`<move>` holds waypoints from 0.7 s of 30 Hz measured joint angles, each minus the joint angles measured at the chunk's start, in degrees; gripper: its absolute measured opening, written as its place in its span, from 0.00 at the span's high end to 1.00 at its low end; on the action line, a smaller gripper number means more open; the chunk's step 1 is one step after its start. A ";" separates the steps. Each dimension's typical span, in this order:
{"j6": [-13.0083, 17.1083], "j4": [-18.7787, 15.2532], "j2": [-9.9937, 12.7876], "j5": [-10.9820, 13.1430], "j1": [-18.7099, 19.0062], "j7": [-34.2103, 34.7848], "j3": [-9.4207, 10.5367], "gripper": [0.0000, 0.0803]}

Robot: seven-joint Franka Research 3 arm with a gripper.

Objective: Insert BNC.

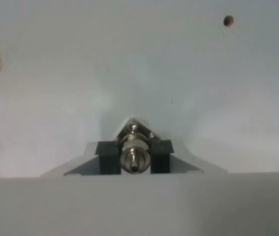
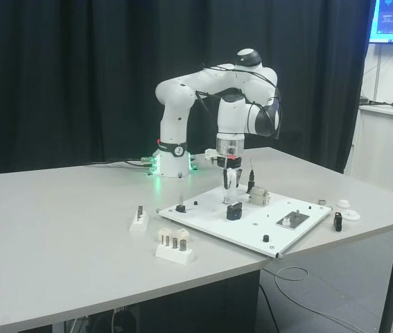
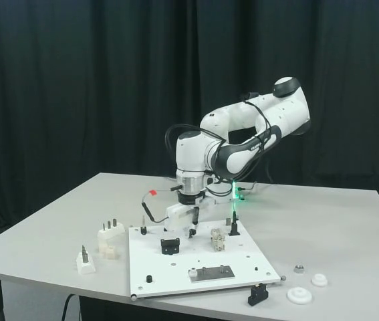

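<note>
Near the front edge of the grey table (image 2: 57, 208) stand two white holder blocks (image 2: 175, 244), beyond them the white board (image 2: 251, 225), and above its middle the gripper (image 1: 134, 162) hangs clenched on the BNC connector (image 1: 134, 156), clear of the surface.

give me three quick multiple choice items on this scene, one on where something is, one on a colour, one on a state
1. Where is the tool?
A. over the white board
B. beside the arm's base
C. off the table's edge

2. What colour is the board?
A. black
B. white
C. green

3. What is the state of the tool?
A. open and empty
B. lying on the table
C. shut on the BNC connector

Answers: 1 A, both room views show it above the board. 2 B, the board is white on the grey table. 3 C, the wrist view shows the BNC connector clamped between the black pads.
</note>
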 joint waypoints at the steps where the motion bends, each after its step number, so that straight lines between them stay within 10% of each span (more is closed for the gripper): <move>1: 0.01 0.00 0.00 0.00 -0.01 0.68 0.00 0.84; 21: 0.14 0.04 0.00 -0.01 -0.02 6.42 -0.03 0.84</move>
